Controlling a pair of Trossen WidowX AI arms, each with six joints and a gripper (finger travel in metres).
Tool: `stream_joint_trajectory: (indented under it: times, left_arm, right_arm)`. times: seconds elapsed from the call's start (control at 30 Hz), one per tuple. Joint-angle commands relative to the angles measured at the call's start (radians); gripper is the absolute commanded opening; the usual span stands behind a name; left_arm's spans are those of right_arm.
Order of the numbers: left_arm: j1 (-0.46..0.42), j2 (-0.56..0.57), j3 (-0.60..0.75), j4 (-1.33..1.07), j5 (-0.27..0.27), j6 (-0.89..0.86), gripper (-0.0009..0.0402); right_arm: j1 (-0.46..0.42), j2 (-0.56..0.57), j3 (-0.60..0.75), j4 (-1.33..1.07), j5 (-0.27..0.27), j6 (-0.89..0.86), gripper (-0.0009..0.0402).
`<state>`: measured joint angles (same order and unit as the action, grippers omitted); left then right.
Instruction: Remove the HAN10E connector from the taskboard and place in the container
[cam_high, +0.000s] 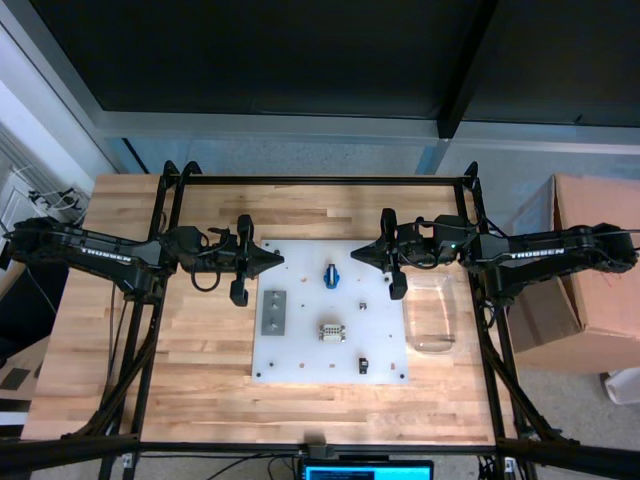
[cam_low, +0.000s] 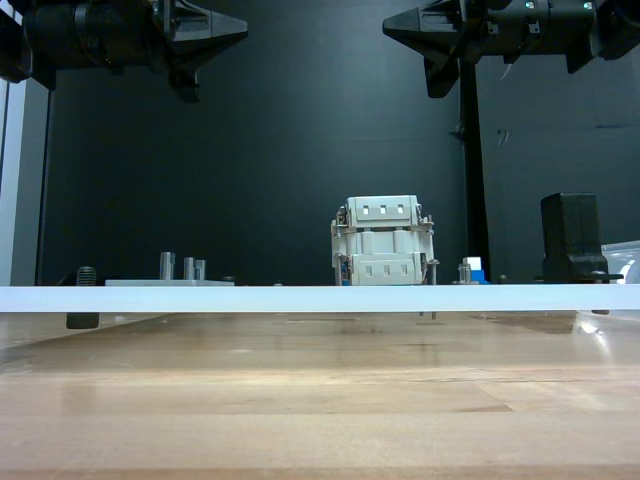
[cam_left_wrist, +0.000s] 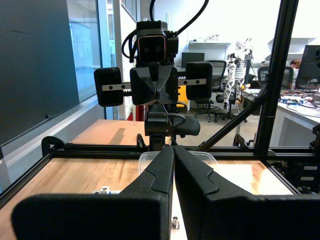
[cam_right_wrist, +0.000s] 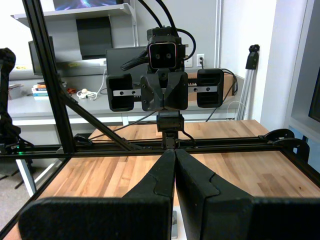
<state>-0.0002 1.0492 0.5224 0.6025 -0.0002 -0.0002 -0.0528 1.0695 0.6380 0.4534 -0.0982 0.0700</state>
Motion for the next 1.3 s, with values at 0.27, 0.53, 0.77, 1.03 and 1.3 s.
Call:
stream_joint_trajectory:
  times: [0.27, 0.53, 0.77, 1.03, 1.3]
  left_arm:
    - [0.0, 0.0, 0.0, 0.0, 0.0, 0.0, 0.0]
    - [0.0, 0.0, 0.0, 0.0, 0.0, 0.0, 0.0]
    - [0.0, 0.0, 0.0, 0.0, 0.0, 0.0, 0.0]
    - [0.0, 0.0, 0.0, 0.0, 0.0, 0.0, 0.0]
    - [0.0, 0.0, 0.0, 0.0, 0.0, 0.0, 0.0]
  right_arm:
    - [0.001, 0.004, 0.0, 0.067, 0.026, -0.026, 0.0]
    - [0.007, 0.004, 0.03, 0.011, -0.004, 0.013, 0.0]
    - [0.066, 0.017, 0.191, -0.362, 0.013, 0.027, 0.0]
    - [0.174, 0.152, 0.479, -0.829, 0.085, 0.038, 0.0]
    - [0.217, 0.346, 0.777, -1.246, 0.084, 0.057, 0.0]
